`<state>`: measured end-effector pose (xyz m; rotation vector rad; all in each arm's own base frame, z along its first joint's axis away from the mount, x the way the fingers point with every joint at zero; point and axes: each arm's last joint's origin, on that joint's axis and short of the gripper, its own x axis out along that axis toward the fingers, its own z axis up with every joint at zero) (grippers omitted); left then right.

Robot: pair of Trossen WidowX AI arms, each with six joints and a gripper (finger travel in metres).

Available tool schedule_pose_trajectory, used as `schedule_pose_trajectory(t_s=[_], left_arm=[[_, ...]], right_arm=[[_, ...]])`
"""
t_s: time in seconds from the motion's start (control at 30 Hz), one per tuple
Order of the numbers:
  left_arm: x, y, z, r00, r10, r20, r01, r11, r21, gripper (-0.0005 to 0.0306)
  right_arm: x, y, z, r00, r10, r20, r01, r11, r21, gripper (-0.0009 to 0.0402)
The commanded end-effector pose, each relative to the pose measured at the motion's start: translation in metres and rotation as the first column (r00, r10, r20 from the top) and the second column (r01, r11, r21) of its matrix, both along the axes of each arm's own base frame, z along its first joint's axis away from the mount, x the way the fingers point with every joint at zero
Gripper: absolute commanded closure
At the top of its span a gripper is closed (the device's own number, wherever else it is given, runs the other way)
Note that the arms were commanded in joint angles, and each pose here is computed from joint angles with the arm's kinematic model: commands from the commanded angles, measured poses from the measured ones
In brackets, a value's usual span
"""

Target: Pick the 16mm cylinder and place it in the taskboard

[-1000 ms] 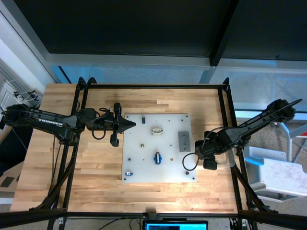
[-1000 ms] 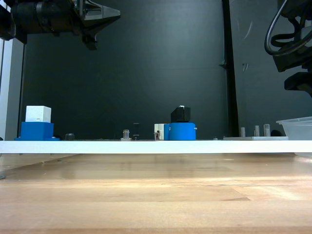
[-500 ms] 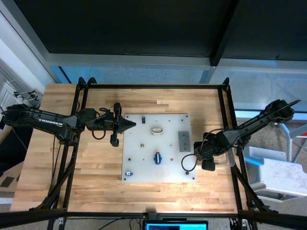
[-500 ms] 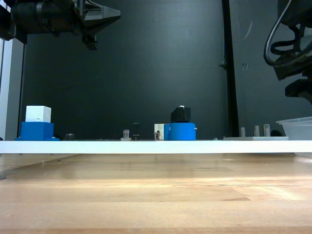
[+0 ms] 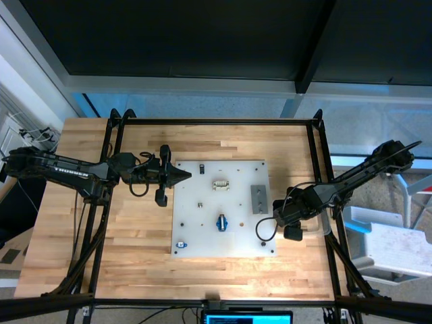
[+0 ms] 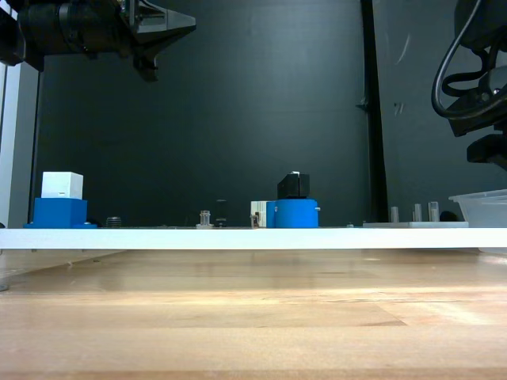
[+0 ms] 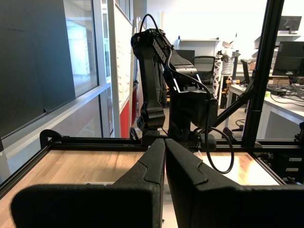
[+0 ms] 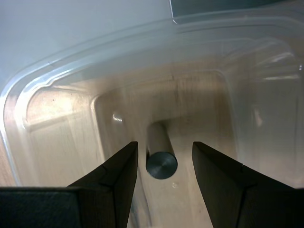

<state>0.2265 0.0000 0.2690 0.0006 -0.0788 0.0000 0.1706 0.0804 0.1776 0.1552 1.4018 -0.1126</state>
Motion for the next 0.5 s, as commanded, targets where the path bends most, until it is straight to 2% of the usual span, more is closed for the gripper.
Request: schedule_pose_trajectory(t_s=[0.03,0.3,0.5], left_arm=[[0.0001,0.0001,-0.0001,1.000,0.000,0.000,0.000,1.000,0.000,0.0300],[0.0001,0.0000,-0.0001,1.000,0.000,0.000,0.000,1.000,0.000,0.0300],[0.0001,0.0001,-0.0001,1.000,0.000,0.000,0.000,1.000,0.000,0.0300]], right_arm=[[-0.0006,-0.0002,-0.0014,1.000,-0.001,0.000,0.001,1.000,-0.001,0.0236],[-0.0003,0.0000,-0.0022,1.000,-0.004,0.006,0.004,1.000,0.003,0.0238],[-0.0002,0.0001,-0.0022,1.000,-0.002,0.007,0.002,1.000,0.004,0.0266]])
